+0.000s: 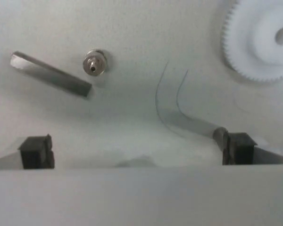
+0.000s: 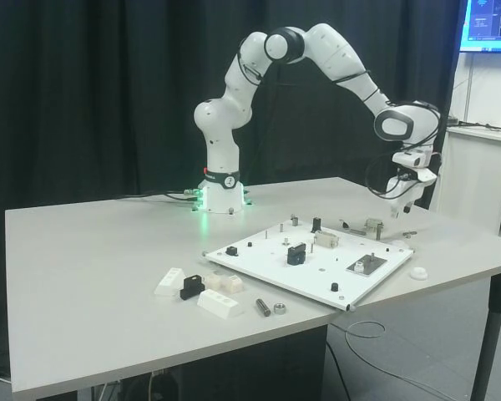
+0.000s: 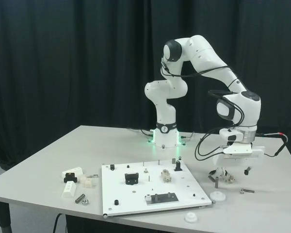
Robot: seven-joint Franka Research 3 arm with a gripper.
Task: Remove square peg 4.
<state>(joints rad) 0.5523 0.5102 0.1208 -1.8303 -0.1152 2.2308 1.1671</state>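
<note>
A short grey metal square peg (image 1: 52, 75) lies flat on the table, off the board; it also shows as a small bar (image 3: 248, 191) to the right of the white board (image 3: 136, 199). My gripper (image 1: 137, 151) hovers low over the table beside the board's right edge (image 2: 398, 209), open wide with nothing between its black fingertips (image 1: 36, 151). The peg lies apart from both fingers. A small round metal stud (image 1: 94, 62) sits close to the peg.
A white gear (image 1: 262, 40) lies on the table near the gripper (image 3: 217, 196), and a second white disc (image 3: 190, 217) sits by the table's front edge. White and black blocks (image 3: 75, 177) and a bolt (image 3: 80, 198) lie left of the board.
</note>
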